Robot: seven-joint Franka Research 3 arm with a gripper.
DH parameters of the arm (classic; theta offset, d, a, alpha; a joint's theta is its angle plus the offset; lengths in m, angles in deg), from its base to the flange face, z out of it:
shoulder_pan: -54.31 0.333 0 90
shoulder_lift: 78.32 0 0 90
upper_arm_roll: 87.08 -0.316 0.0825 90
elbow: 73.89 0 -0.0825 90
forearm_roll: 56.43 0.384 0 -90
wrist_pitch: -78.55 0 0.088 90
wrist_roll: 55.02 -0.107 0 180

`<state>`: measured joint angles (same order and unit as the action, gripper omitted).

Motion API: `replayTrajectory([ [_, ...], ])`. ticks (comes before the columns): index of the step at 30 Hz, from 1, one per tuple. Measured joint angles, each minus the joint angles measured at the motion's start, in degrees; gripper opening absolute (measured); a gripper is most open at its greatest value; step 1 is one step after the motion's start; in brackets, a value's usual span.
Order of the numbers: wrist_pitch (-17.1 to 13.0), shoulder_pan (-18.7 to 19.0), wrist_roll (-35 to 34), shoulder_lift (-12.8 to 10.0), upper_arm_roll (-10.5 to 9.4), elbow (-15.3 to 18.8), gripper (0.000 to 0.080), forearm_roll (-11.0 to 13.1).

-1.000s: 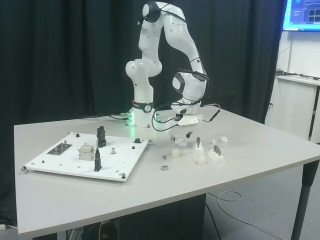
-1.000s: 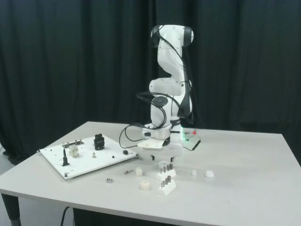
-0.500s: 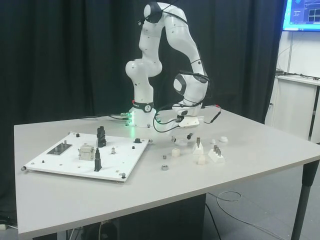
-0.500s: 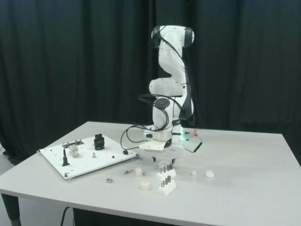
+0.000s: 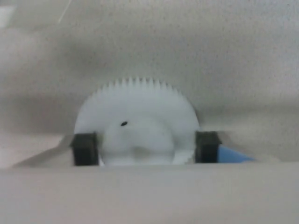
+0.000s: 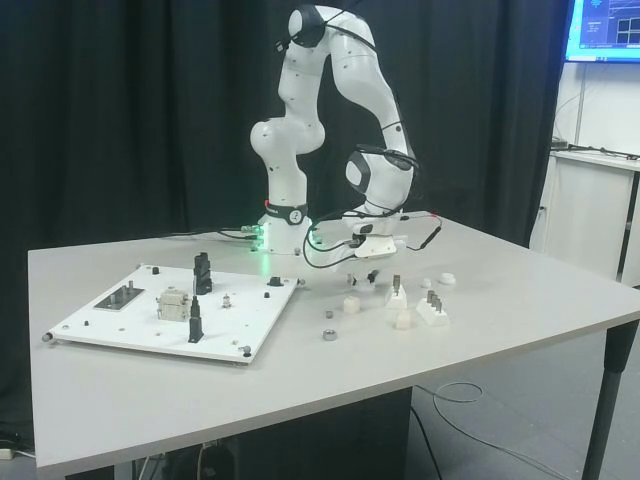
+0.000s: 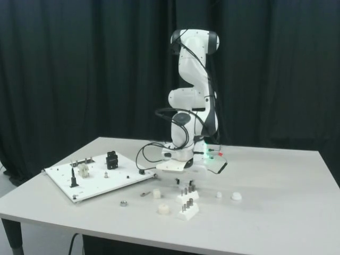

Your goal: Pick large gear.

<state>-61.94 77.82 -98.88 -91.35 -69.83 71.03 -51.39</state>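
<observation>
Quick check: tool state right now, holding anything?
Tool: closed on the large gear, one finger on each side of its hub.

White board [image 6: 150,322] on grey table [image 6: 480,320]

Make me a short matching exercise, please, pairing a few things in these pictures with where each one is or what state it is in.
Things:
1. large gear
2. tool
3. white board
4. arm's base

Places or states:
A. lying on the table, carrying small black fixtures
B. held between two black fingers
C. bolted at the table's back edge, lit green
D. shut on a toothed white disc

Pairs: 1-B, 2-D, 3-A, 4-C
</observation>
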Motion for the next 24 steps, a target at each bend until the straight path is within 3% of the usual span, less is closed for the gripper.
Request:
replayTrajectory([
  [7,0.0,-1.07,0.0,0.0,-0.85,-0.1,0.0544,0.14],
  [8,-0.01,-1.22,0.0,0.0,-0.99,-0.12,0.033,0.14],
  [16,0.37,-1.43,0.02,0.2,-1.23,-0.53,0.033,0.14],
  [24,2.78,-1.43,0.0,1.92,-1.22,-1.28,0.033,0.14],
])
